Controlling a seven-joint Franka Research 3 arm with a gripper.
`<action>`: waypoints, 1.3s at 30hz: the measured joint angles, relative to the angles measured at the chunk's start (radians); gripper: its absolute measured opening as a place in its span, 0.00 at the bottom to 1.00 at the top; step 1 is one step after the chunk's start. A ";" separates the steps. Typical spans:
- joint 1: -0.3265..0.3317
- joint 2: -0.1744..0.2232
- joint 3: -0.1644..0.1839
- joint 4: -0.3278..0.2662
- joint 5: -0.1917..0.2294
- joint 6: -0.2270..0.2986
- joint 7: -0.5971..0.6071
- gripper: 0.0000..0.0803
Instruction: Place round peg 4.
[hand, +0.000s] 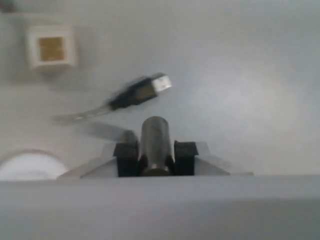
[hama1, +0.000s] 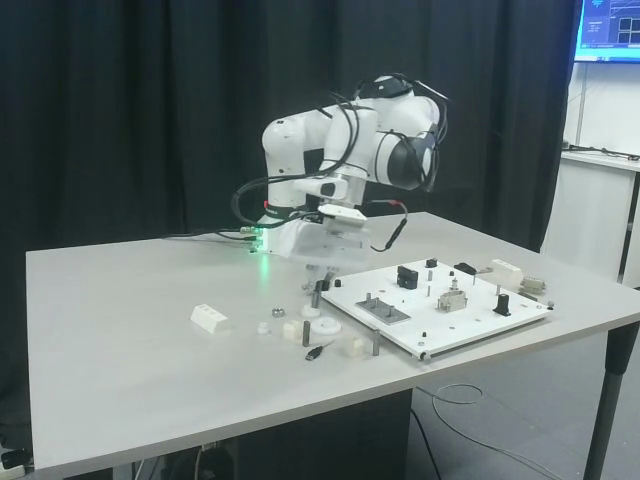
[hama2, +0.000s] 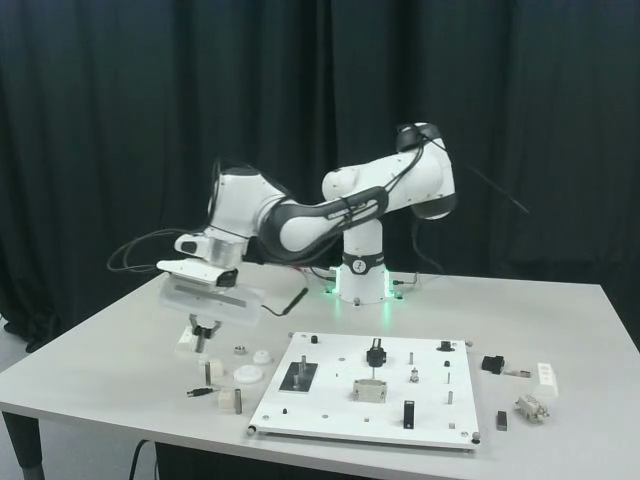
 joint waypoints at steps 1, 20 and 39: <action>-0.011 0.000 0.000 0.008 0.000 -0.005 -0.006 0.19; -0.225 0.022 0.032 0.163 0.000 -0.133 -0.030 0.19; -0.359 0.037 0.138 0.250 -0.024 -0.169 -0.030 0.19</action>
